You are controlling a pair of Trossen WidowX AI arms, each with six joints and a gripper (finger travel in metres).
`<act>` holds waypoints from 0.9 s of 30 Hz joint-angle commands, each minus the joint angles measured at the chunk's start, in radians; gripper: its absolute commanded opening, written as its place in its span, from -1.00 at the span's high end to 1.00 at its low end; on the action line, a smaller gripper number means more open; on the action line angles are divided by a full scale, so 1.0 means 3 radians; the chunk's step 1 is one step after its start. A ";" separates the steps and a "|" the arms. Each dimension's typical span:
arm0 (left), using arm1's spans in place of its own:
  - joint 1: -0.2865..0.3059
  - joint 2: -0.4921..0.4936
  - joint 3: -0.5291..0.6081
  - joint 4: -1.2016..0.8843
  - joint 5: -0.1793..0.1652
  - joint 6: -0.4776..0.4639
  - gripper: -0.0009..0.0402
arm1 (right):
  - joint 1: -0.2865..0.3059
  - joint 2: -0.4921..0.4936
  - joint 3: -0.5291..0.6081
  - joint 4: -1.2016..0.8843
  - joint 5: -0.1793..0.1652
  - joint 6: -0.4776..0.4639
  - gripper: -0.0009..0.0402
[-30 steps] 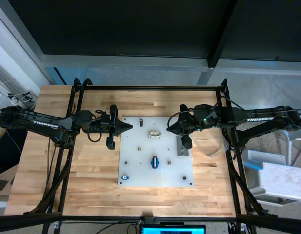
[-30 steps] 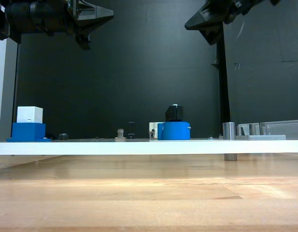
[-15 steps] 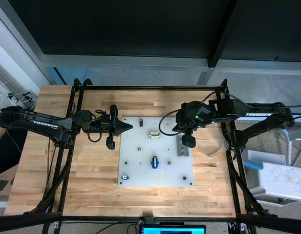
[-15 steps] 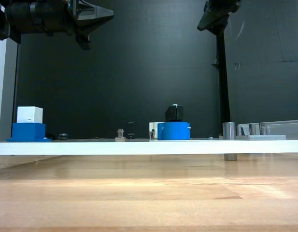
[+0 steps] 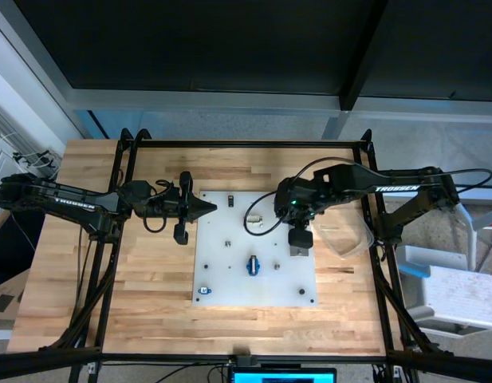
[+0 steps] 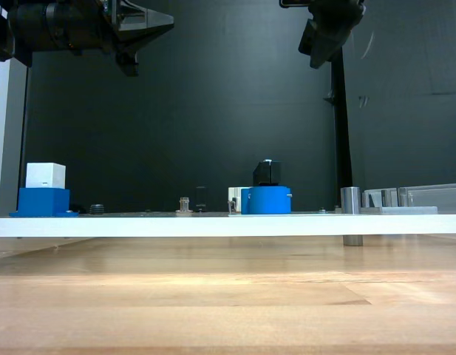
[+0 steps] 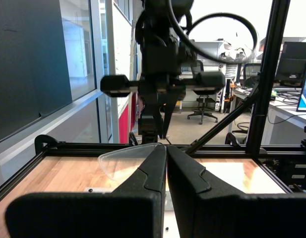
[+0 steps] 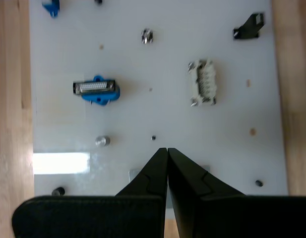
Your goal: Pick the 16mm cylinder and place it in the container
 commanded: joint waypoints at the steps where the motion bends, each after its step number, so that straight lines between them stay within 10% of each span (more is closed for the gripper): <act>1: 0.0000 0.0000 0.0000 0.0000 0.0001 0.0000 0.96 | 0.0058 0.0088 -0.0001 -0.0069 0.0003 -0.0004 0.96; 27: 0.0000 0.0000 0.0000 0.0000 0.0001 0.0001 0.96 | 0.0582 0.0702 -0.0011 -0.0112 0.0187 0.0061 0.19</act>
